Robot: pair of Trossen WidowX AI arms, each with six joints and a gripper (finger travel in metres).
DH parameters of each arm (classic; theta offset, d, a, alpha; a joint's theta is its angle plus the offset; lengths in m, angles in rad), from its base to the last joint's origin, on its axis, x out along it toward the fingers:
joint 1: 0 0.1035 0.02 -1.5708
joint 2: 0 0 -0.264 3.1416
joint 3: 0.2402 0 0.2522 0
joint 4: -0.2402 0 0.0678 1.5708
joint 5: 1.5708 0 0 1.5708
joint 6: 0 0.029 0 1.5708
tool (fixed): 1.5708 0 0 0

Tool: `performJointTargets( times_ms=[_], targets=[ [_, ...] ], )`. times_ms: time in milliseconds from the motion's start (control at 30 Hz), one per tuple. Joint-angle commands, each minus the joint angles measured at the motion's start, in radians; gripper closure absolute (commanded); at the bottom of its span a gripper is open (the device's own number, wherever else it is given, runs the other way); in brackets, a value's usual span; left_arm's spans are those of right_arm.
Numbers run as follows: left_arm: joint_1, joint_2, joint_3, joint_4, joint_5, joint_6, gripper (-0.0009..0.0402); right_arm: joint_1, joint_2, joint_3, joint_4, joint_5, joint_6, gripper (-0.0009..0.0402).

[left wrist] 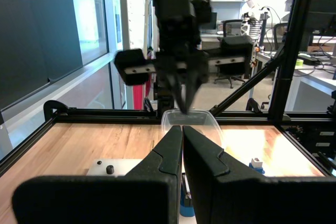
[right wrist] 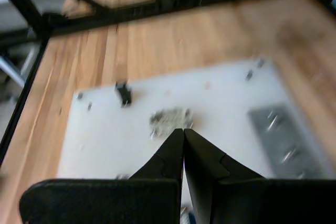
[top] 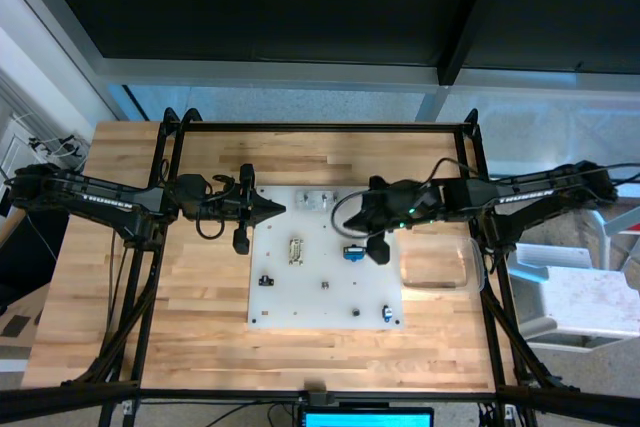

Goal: Unfasten the M12 fastener and place in the container

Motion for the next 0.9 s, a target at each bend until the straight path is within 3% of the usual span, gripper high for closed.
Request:
performJointTargets(
  times_ms=[33,267,667,900],
  targets=[
    [0.0,0.0,0.0,0.0,0.0,0.0,0.0393,0.027,0.066,0.1,-0.149,0.001,0.074,0.0393],
    [0.0,0.0,0.0,0.0,0.0,0.0,0.0393,0.07,0.22,0.306,-0.47,0.0,0.267,0.0393],
    [0.0,0.0,0.0,0.001,0.0,0.0,0.0393,0.168,0.436,0.589,-0.796,-0.003,0.509,0.0393],
    [0.0,0.0,0.0,0.0,0.0,0.0,0.0393,0.227,0.537,0.67,-0.899,-0.079,0.601,0.0393]
  ],
)
